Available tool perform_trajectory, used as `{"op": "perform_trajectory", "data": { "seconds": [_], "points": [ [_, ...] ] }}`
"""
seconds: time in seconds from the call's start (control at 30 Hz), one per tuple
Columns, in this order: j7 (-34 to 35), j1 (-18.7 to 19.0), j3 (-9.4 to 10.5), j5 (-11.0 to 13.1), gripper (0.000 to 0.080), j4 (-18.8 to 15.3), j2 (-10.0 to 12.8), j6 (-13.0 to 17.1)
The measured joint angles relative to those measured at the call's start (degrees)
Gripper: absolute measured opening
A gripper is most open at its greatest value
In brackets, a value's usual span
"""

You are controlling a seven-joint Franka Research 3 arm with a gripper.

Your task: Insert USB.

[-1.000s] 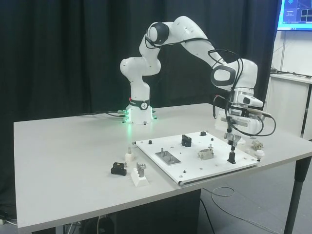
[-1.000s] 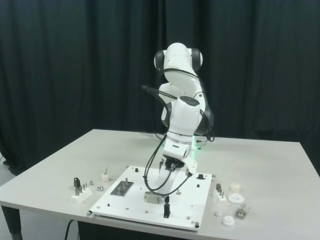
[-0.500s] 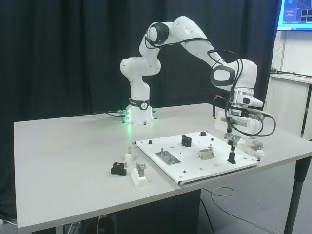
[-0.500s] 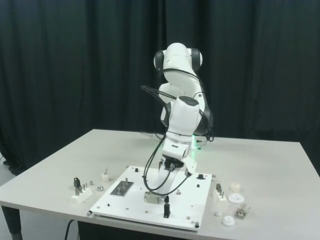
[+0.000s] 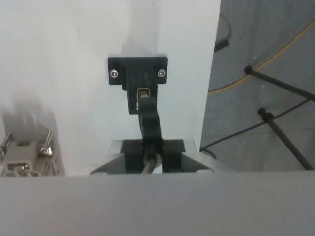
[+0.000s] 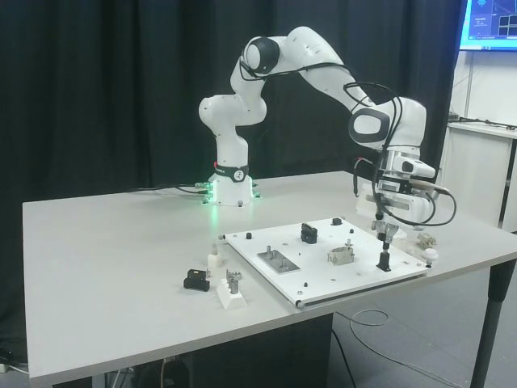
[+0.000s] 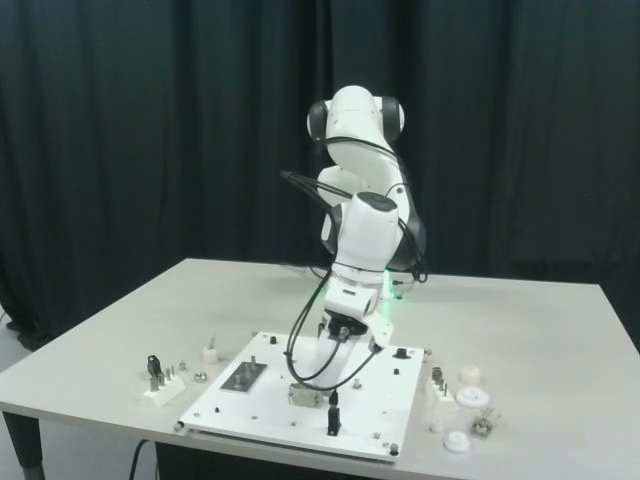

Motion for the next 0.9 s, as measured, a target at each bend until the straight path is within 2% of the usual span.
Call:
{"op": "perform_trajectory", "data": {
  "seconds": [0.9],
  "points": [
    [0.63,-0.72,0.84,0.00,0.0070,-0.04,-0.03,-0.19]
  ]
}}
